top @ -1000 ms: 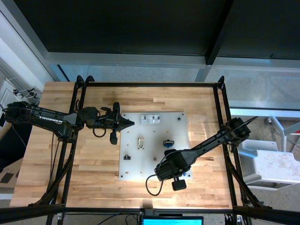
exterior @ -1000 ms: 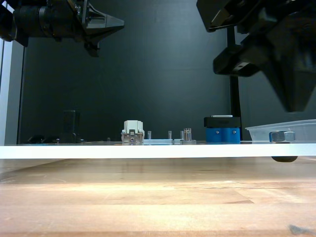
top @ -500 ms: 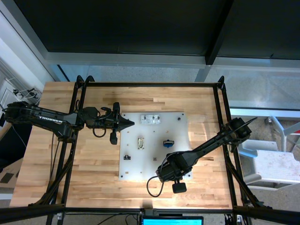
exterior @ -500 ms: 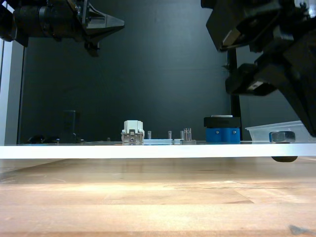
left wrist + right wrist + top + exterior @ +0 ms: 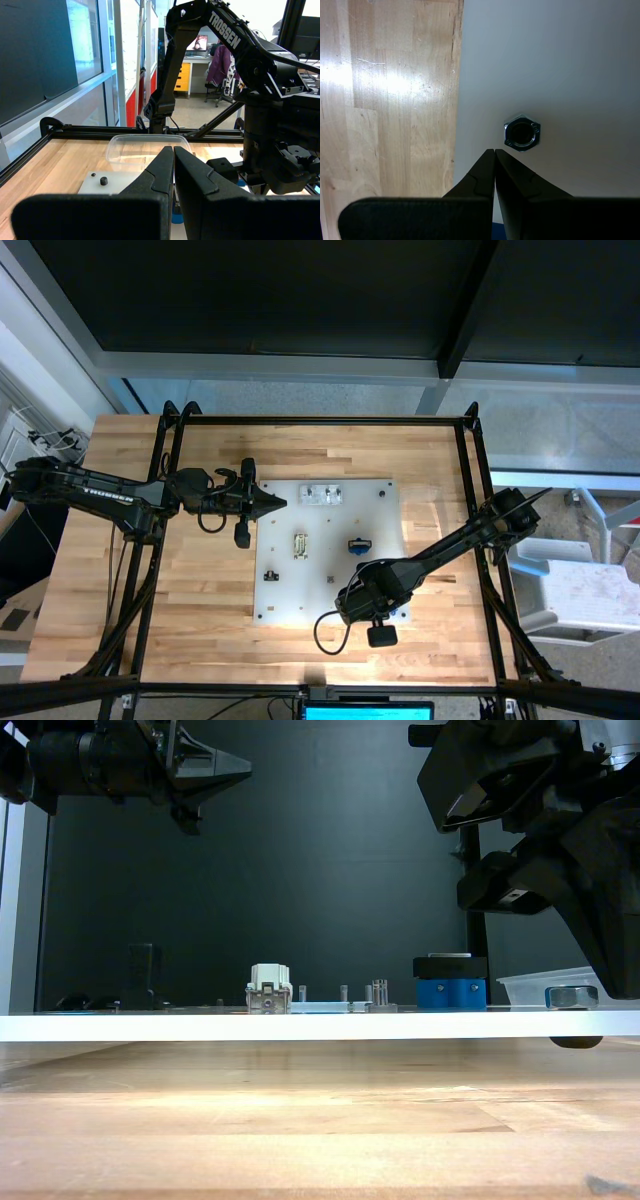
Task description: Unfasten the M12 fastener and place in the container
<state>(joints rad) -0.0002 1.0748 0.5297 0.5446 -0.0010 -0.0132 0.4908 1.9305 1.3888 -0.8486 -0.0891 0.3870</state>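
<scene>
My right hand (image 5: 494,151) hung pinched shut, empty, just beside the M12 nut (image 5: 572,996), on its stud (image 5: 522,134) at the white board's (image 5: 560,60) near right edge. Above the board's left edge my left hand (image 5: 173,149) hovered, closed and empty. Light, hard, slick: I'd grip opposite flats.

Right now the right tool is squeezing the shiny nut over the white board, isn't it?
No. The right wrist view shows the right tool shut on nothing over the white board, the nut apart from its tips. The left tool hangs by the board's left edge.
</scene>
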